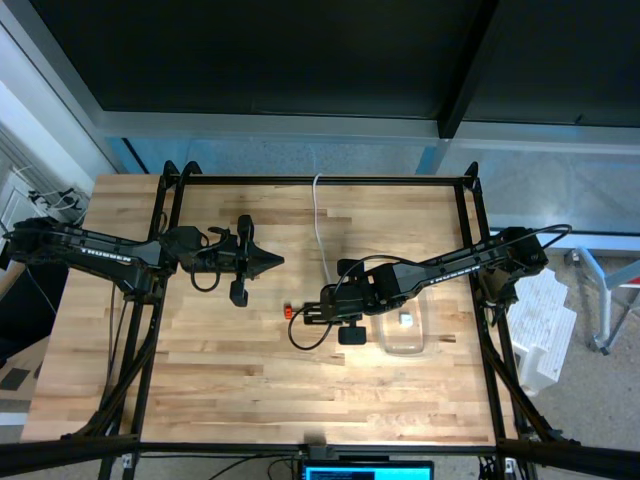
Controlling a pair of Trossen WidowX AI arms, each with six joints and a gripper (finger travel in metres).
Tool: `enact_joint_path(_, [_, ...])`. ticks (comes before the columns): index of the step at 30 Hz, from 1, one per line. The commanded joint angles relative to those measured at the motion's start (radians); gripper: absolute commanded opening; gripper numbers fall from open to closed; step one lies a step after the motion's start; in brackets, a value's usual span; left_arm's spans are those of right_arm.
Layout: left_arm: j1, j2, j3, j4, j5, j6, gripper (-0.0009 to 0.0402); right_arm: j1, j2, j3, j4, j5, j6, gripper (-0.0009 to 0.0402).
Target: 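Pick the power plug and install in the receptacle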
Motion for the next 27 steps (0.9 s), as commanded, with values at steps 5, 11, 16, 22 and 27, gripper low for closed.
enact_joint_path(5, [0.000, 0.000, 0.000, 0.000, 0.000, 0.000, 0.0000, 0.000, 0.000, -0.029, 0.028, 0.000, 0.001, 0.0000])
enact_joint_path(11, [0.000, 0.000, 0.000, 0.000, 0.000, 0.000, 0.0000, 0.000, 0.003, -0.044, 0.042, 0.000, 0.000, 0.0000])
enact_joint_path(16, [0.000, 0.000, 0.000, 0.000, 0.000, 0.000, 0.0000, -0.001, 0.025, -0.045, 0.045, -0.004, -0.002, 0.0000])
enact_joint_path(22, [0.000, 0.000, 0.000, 0.000, 0.000, 0.000, 0.0000, -0.001, 0.047, -0.045, 0.056, -0.010, -0.003, 0.0000])
enact_joint_path(27, [0.000, 0.000, 0.000, 0.000, 0.000, 0.000, 0.0000, -0.001, 0.046, -0.051, 0.055, -0.009, 0.001, 0.0000])
